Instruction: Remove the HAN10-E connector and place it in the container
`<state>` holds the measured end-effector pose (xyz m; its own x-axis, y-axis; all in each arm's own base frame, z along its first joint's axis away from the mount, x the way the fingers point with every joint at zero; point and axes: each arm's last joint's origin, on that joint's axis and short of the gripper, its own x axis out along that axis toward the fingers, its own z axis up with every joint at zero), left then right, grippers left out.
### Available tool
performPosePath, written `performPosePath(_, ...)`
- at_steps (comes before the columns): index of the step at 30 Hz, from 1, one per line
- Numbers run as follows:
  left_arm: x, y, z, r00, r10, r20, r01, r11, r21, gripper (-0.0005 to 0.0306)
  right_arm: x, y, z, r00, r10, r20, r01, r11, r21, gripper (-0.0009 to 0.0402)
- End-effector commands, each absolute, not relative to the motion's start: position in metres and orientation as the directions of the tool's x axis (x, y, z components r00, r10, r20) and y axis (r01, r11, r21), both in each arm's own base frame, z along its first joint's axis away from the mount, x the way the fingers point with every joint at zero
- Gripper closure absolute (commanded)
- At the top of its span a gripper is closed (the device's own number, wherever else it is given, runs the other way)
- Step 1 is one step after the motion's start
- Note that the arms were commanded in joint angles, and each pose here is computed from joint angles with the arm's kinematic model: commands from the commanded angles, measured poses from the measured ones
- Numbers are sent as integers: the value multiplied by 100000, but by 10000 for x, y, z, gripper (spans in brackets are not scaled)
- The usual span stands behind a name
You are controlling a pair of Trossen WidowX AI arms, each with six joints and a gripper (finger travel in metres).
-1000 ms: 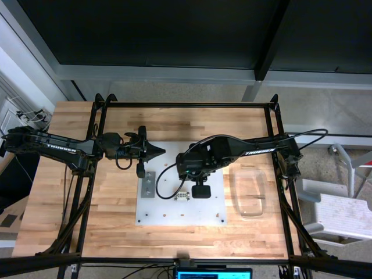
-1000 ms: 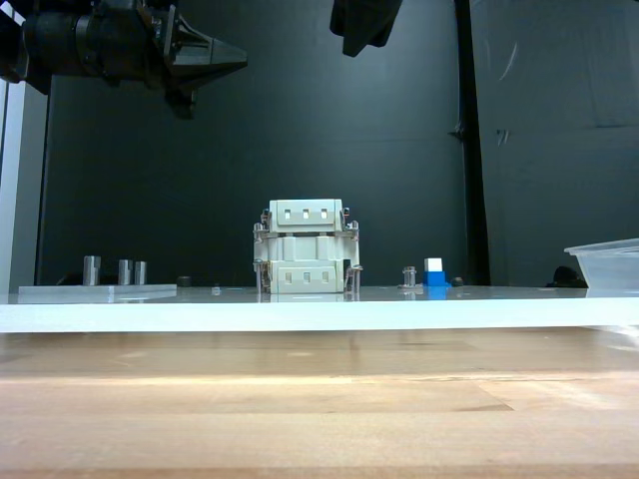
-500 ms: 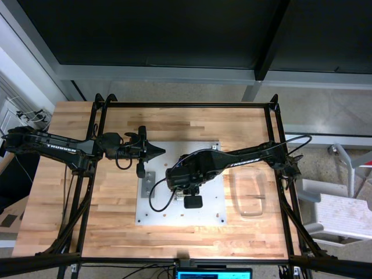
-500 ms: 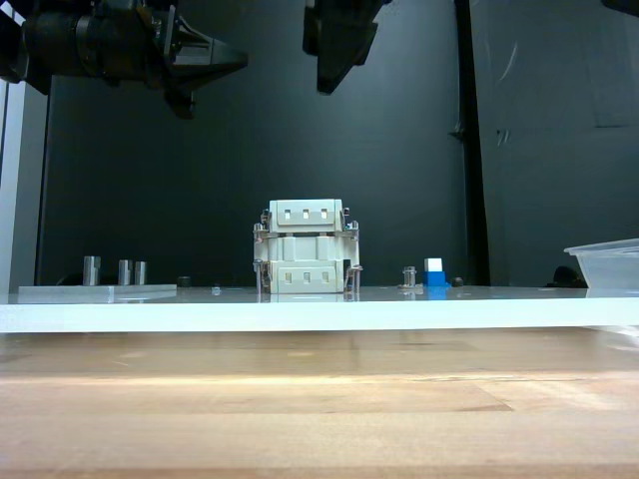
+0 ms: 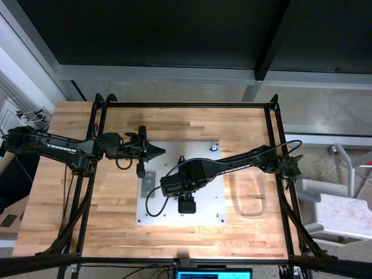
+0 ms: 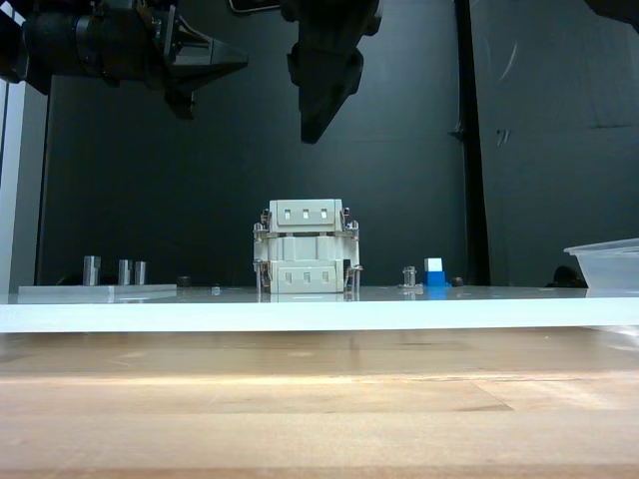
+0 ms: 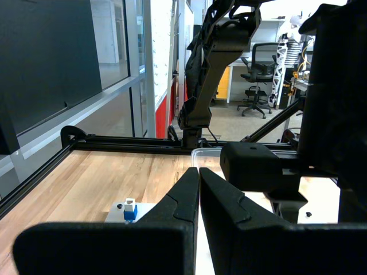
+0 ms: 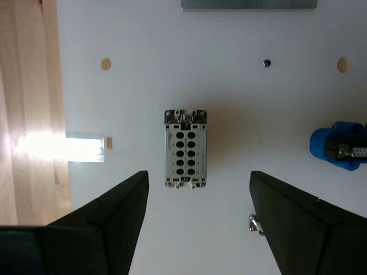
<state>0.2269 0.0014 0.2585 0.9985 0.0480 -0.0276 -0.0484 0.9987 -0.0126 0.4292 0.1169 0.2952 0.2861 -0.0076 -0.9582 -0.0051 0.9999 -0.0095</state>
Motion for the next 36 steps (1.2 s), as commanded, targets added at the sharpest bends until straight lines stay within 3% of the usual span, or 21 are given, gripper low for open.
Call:
performPosePath(1, 2270, 14, 2585, 99843, 4843, -2800, -4880, 99873, -1257, 300, 4324, 1186, 2878, 28037, -1102, -95983, -614, 99989, -1328, 130)
performPosePath(18, 2270, 14, 2585, 99844, 4843, -2762, -4879, 99873, -1258, 300, 4456, 1244, 2510, 23680, -2069, -97134, -1266, 99962, -2438, 130)
performPosePath(36, 2270, 14, 2587, 99848, 4843, -2648, -4878, 99873, -1264, 300, 4476, 1248, 2256, 22198, -1717, -97490, -3843, 99891, -2635, 130)
